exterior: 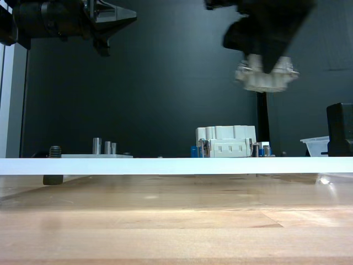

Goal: Remove the HAN10E connector from the taskboard and place in the container

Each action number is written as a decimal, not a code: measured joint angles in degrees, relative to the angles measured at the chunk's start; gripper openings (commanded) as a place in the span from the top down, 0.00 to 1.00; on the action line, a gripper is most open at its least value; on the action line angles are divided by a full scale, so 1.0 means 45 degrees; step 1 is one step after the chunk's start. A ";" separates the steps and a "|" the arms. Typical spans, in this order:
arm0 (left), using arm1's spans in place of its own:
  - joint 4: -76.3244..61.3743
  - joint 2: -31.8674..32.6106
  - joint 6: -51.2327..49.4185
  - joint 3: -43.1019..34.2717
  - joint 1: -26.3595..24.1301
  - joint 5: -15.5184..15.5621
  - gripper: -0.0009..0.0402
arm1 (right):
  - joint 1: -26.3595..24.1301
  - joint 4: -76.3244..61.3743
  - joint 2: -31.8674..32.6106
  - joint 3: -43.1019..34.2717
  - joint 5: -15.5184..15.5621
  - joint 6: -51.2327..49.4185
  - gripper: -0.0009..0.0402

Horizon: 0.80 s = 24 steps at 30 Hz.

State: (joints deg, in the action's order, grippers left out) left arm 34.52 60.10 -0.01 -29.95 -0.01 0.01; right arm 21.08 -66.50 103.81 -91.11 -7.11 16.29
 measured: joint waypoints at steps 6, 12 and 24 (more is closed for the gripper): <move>0.0000 0.0000 0.0000 0.0000 0.0000 0.0000 0.98 | 0.0272 0.0165 -0.1909 0.2205 0.0010 0.1141 0.93; -0.0005 0.0000 0.0005 0.0005 0.0000 0.0000 0.98 | 0.0554 0.0204 -0.3541 0.4095 0.0005 0.1671 0.93; 0.0000 0.0000 0.0005 0.0000 0.0000 0.0000 0.98 | 0.1059 0.0287 -0.6402 0.7626 0.0034 0.2667 0.93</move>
State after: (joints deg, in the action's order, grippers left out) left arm 34.52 60.10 0.01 -29.95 -0.01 0.01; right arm 25.85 -65.21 75.00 -56.80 -6.96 28.29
